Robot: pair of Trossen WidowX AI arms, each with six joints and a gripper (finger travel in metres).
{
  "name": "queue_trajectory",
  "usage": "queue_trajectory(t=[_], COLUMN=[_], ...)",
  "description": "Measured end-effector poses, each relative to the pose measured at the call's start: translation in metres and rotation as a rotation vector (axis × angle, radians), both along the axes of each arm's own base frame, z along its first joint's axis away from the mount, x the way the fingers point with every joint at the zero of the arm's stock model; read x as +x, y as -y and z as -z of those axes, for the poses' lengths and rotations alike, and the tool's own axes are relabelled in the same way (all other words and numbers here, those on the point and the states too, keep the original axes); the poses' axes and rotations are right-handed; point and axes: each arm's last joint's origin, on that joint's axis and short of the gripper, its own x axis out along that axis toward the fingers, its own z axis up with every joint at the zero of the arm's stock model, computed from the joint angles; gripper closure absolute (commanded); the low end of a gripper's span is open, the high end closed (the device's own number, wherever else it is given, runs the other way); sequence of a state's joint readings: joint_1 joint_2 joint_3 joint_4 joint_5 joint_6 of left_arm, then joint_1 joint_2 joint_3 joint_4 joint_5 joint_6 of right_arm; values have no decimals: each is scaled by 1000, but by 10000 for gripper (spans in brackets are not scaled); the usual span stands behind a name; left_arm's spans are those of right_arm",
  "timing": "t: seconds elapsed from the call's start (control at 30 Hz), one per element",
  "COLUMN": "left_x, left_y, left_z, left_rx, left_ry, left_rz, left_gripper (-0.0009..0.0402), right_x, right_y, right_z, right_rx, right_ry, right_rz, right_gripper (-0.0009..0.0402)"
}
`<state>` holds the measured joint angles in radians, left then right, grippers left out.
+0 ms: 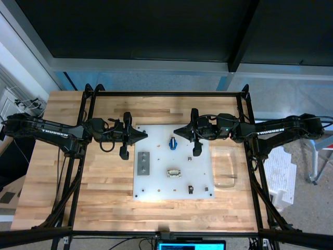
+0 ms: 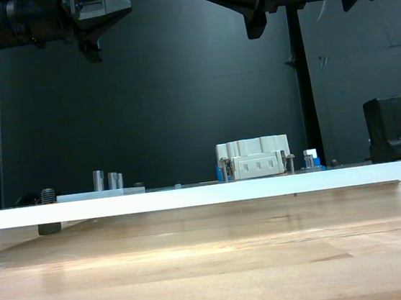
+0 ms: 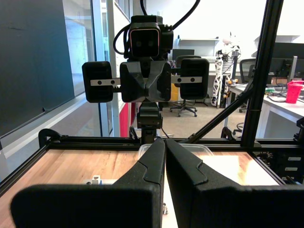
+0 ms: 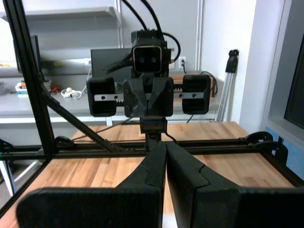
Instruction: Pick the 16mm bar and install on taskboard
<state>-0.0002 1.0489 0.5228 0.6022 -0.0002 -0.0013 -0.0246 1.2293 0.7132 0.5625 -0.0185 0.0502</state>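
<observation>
White taskboard (image 1: 156,191): a flat, matt square plate lying on the table; the low view shows it as a thin slab raised a little off the wood.
Wooden table (image 1: 78,198): pale butcher-block strips with a smooth finish, framed by black metal rails.
Grey metal block (image 1: 143,162): rectangular with two round holes, on the board's left part.
Blue part (image 1: 173,142): small and upright, on the far half of the board.
Silver connector (image 1: 174,173): boxy and ribbed, near the board's middle.
Black fitting (image 1: 191,188): a small block-shaped piece near the board's near edge.
16mm bar (image 1: 206,183): seemingly the tiny dark-grey dot on the taskboard just right of the black fitting, near the board's right edge. It is well apart from both grippers and too small for its shape to be told.
Clear tray (image 1: 226,167): transparent plastic with rounded corners, on the table just beside the board's right edge.
Left gripper (image 1: 145,134): black, wedge-shaped fingers pressed together tip to tip with nothing between them. It is held high above the board's far left edge and points inward.
Right gripper (image 1: 175,130): the same black wedge, fingers closed and empty. It is high above the board's far part, near the blue part, its tip facing the left gripper's across a gap.
</observation>
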Motion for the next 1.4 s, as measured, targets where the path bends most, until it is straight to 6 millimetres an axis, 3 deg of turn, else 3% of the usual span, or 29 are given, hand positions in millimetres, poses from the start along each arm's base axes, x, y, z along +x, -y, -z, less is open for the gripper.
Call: queue_trajectory(t=[0.2,1.4], left_x=[0,0], left_y=[0,0], left_z=[0,0], left_rx=[0,0], left_ry=[0,1], left_rz=[0,0], left_gripper=[393,393], right_x=[-2,-2], right_y=[0,-2], right_z=[8,8], right_rx=[13,12], right_ry=[-15,-18], right_rz=[6,-14], right_gripper=[393,393])
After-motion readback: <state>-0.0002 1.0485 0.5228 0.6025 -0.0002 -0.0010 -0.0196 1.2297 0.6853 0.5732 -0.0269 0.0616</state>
